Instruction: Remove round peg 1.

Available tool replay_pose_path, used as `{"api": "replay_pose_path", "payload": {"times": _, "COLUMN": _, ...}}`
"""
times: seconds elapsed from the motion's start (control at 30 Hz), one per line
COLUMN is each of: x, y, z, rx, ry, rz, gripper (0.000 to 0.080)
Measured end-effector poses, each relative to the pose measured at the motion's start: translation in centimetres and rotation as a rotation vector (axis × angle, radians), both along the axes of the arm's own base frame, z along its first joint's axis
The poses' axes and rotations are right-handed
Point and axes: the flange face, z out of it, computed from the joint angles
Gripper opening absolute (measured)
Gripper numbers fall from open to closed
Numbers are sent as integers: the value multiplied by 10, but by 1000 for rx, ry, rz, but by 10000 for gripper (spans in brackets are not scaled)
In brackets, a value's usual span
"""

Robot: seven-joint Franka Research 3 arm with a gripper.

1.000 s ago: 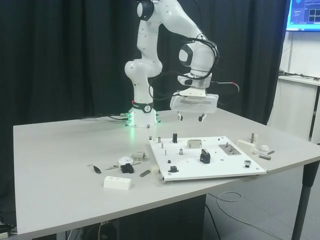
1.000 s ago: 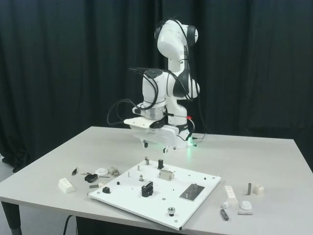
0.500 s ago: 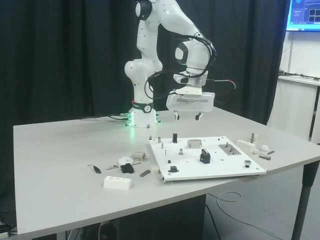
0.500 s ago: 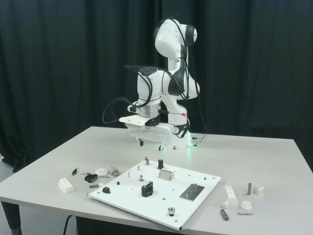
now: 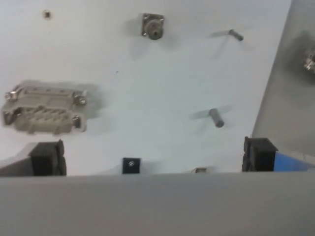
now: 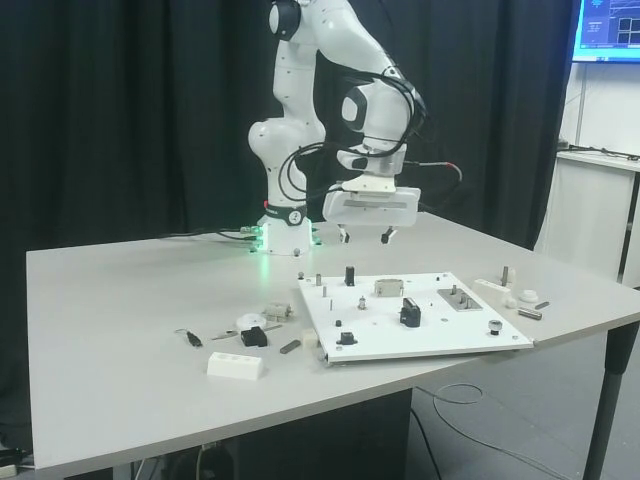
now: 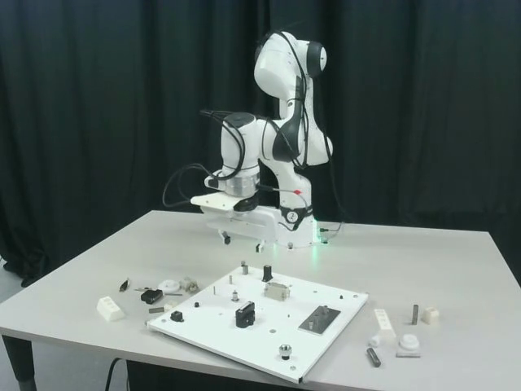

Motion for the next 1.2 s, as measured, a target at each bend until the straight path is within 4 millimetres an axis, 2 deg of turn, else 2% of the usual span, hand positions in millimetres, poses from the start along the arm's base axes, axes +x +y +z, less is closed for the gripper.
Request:
{"api": "replay_pose_path", "payload": {"times": 0.57, "x": -10, "y": -40, "z": -39, "rx": -11, "ry": -51, "rz": 18, "gripper": 800}}
{"api": "replay_pose_path", "payload": {"times": 1.2, "x": -12, "y": -69, "z": -77, "rx": -14, "ry": -112, "rz": -30, "gripper": 800}}
